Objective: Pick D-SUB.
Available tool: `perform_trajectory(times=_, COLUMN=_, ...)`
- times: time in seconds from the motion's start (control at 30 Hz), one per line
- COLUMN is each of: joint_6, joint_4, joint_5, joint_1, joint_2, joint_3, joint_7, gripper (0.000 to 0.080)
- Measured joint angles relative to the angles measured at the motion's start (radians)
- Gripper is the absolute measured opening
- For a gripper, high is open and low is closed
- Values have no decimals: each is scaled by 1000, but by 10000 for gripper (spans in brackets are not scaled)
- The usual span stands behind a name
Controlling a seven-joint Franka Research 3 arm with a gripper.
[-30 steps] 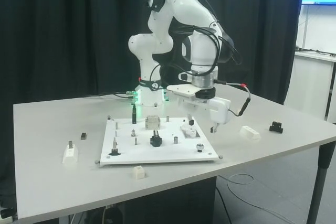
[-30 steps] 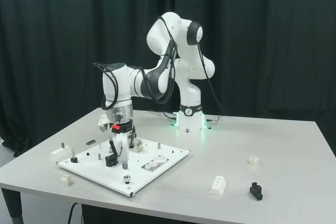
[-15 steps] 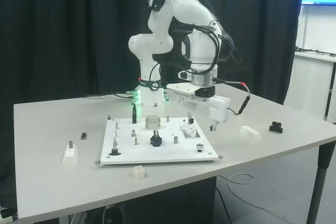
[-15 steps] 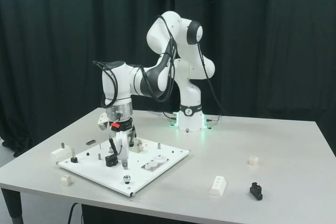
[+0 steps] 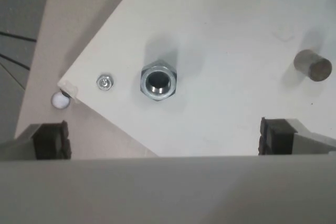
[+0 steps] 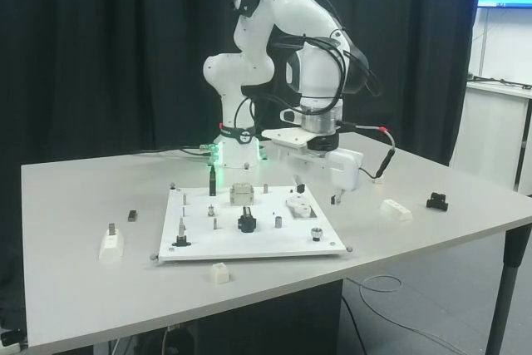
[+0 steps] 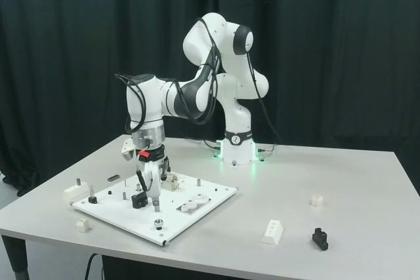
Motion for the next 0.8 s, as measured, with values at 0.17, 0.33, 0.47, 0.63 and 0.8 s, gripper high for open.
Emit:
perform_trajectory(times=0.17, joint_6=-7, joint_4=0, joint_5=-2, joint_1=0, joint_2=-5, joint_3=-1, joint_7=-34, gripper=800)
perform_trajectory(times=0.33, joint_6=-11, joint_4=0, joint_5=-6, joint_1=2, joint_2=-8, joint_3=-2, joint_7=-75, gripper=800)
perform_trajectory(times=0.47, joint_6=-14, joint_4=0, joint_5=-6, joint_1=8, joint_2=-10, joint_3=-2, joint_7=-101, gripper=800)
perform_trajectory(times=0.63, joint_6=-15, joint_4=0, joint_5=-5, joint_1=21, joint_2=-15, joint_3=-2, joint_7=-106, gripper=800)
perform_trajectory(times=0.8, joint_6=-16, joint_4=0, joint_5=1, joint_1=43, joint_2=-22, joint_3=-1, joint_7=-96, gripper=800)
